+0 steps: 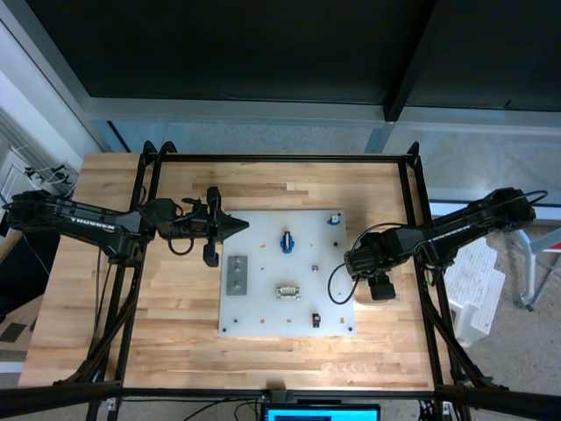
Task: Pick the HAN10E connector and install on the hub
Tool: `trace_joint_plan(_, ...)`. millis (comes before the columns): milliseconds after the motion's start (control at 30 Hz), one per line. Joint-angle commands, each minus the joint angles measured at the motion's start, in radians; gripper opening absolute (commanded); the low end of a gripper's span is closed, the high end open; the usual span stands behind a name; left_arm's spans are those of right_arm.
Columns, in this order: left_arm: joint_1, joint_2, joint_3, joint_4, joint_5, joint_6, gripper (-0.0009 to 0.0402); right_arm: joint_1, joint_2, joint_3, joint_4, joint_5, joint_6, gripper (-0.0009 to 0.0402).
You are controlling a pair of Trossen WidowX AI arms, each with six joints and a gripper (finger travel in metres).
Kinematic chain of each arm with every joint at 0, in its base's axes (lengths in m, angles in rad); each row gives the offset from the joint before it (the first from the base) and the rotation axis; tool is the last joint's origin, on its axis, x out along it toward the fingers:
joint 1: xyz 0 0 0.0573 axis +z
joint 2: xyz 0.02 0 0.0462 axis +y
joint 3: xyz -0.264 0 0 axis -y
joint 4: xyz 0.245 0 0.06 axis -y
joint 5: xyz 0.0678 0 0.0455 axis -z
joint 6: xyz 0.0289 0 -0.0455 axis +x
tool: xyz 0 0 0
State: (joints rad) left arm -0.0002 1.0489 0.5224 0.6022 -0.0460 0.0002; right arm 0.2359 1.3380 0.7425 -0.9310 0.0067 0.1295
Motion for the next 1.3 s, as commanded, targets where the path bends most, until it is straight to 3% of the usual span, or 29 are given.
trace_joint_plan(33,0.0,0.0,0.0,0.0,0.0,0.0,0.0,0.0,-0.001,0.002,0.001,0.0,0.0,0.0197)
trace_joint_plan(300,0.0,0.0,0.0,0.0,0.0,0.0,0.0,0.0,-0.002,0.003,-0.003,-0.002,0.002,0.0197)
trace_joint_plan(467,0.0,0.0,0.0,0.0,0.0,0.0,0.0,0.001,-0.018,0.015,-0.037,-0.062,0.037,0.0199)
trace_joint_plan(900,0.0,0.0,0.0,0.0,0.0,0.0,0.0,0.026,-0.1,0.006,-0.062,-0.051,0.127,0.0307)
trace_joint_plan(1167,0.0,0.0,0.0,0.0,0.0,0.0,0.0,0.047,-0.101,-0.036,-0.034,-0.006,0.201,0.0314)
trace_joint_plan(1300,0.0,0.0,0.0,0.0,0.0,0.0,0.0,0.054,-0.095,-0.054,-0.006,-0.006,0.225,0.0314)
